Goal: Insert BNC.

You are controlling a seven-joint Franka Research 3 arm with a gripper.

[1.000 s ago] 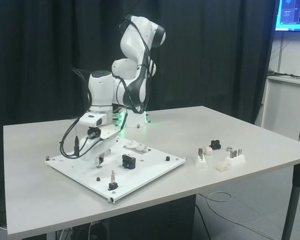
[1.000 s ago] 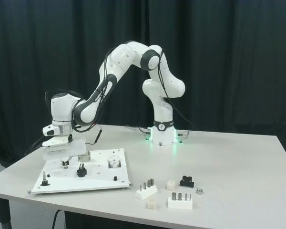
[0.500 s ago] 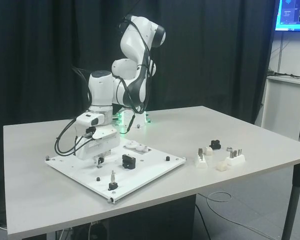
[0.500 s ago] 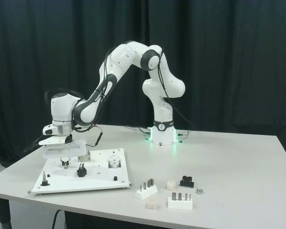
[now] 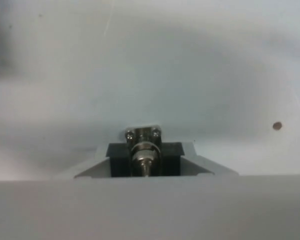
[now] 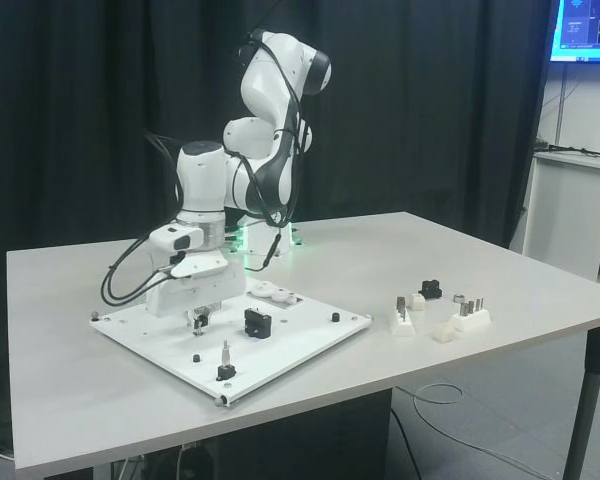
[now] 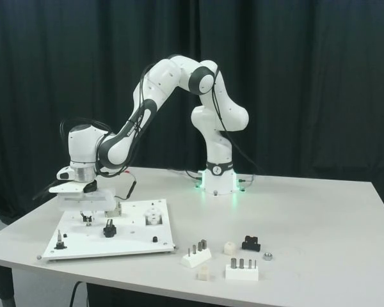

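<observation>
Arm: the white arm [image 7: 173, 83] reaches from its base down over the near-left part of the white board [image 6: 290, 345] on the grey table [image 6: 460, 255].
Hand: the hand [image 6: 197, 316] hangs low over the board, pointing straight down. This suits a plug that must go in along a vertical axis.
Hand state: cannot be told; no view shows the tips clearly.
BNC: the BNC [image 5: 144, 159] is a metal connector with a flange and two screws, seen end-on in the wrist view, directly below the hand. In the room views it [image 6: 197, 318] sits at the hand's lower end, just above or at the board; contact cannot be told.
Socket: not identifiable as a separate part. A black recess [image 5: 121, 162] frames the connector in the wrist view.
Step, as judged: alignment or final descent for insertion. Seating is not confirmed.
Cable: a black cable [image 6: 130, 280] loops from the wrist out to the side, clear of the connector.
Nearby on board: a black block [image 6: 256, 323] stands just beside the hand; a black post [image 6: 225, 368] stands nearer the board's front corner; white round parts [image 6: 272, 292] lie behind. The block is the closest obstacle to any sideways correction.
Off board: small white holders [image 6: 470, 318] and a black piece [image 6: 430, 289] lie well apart, out of the way.
Risk, as judged: slight tilt or offset could jam the connector.
</observation>
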